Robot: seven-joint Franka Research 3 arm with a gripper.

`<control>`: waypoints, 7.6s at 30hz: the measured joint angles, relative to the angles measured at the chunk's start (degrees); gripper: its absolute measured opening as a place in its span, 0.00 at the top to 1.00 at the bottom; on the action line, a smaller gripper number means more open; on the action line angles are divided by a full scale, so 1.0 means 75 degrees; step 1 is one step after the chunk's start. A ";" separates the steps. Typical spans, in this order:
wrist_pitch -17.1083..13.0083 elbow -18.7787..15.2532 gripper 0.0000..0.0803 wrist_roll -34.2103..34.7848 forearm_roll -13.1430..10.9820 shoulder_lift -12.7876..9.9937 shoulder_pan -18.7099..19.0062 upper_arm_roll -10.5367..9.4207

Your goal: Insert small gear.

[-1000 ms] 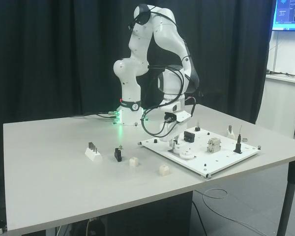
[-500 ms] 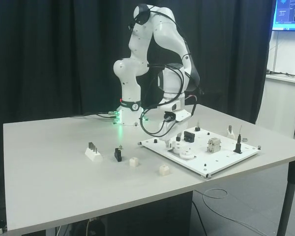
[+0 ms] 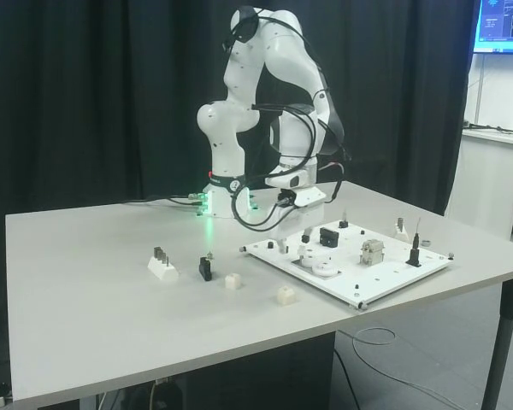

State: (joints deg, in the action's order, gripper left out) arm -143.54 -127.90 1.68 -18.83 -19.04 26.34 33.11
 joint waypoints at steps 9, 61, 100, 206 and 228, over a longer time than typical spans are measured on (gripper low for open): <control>-0.0030 0.0037 0.00 0.0167 0.0015 -0.0080 -0.0099 0.0002; -0.0024 0.0123 0.00 0.0200 0.0015 -0.0274 -0.0108 -0.0259; -0.0150 -0.0026 0.35 0.0216 0.0014 -0.0254 -0.0015 -0.0398; -0.0423 -0.0240 0.82 0.0794 0.0257 -0.0129 -0.0042 -0.0599; -0.0400 -0.0239 0.06 0.0957 0.0330 0.0036 -0.0049 -0.0489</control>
State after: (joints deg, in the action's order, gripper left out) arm -146.54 -129.69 8.86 -16.36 -18.77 25.97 29.44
